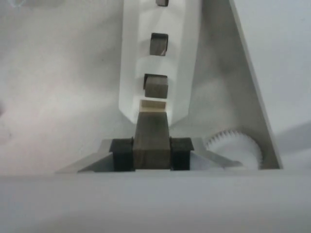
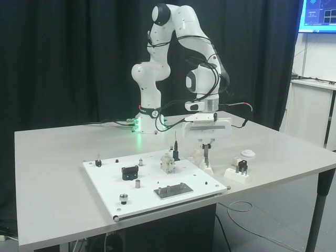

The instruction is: Insert square peg 4.

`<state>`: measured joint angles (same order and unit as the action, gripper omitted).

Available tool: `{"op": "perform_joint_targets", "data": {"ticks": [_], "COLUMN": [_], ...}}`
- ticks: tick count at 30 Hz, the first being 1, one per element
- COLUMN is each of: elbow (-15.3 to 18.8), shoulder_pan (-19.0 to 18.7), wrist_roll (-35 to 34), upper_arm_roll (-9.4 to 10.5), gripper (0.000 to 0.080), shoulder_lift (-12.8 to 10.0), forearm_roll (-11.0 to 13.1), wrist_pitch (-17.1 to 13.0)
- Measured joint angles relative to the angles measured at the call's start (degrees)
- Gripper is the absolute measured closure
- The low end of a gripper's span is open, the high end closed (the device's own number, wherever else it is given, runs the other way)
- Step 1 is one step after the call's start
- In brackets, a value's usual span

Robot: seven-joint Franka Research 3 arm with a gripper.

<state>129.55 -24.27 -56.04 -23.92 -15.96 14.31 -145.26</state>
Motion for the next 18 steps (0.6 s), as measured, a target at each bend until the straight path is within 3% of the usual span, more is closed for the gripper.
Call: {"op": "perform_joint_targets", "data": {"ticks": [18], "elbow": [-1.21], "shoulder_pan": [0.0], "wrist_roll": [0.0], "upper_arm_roll": [-0.62], "gripper": [0.0648], "shoulder_lift": [0.75], "forearm_roll": [-1.41], "wrist_pitch": [2.57]}}
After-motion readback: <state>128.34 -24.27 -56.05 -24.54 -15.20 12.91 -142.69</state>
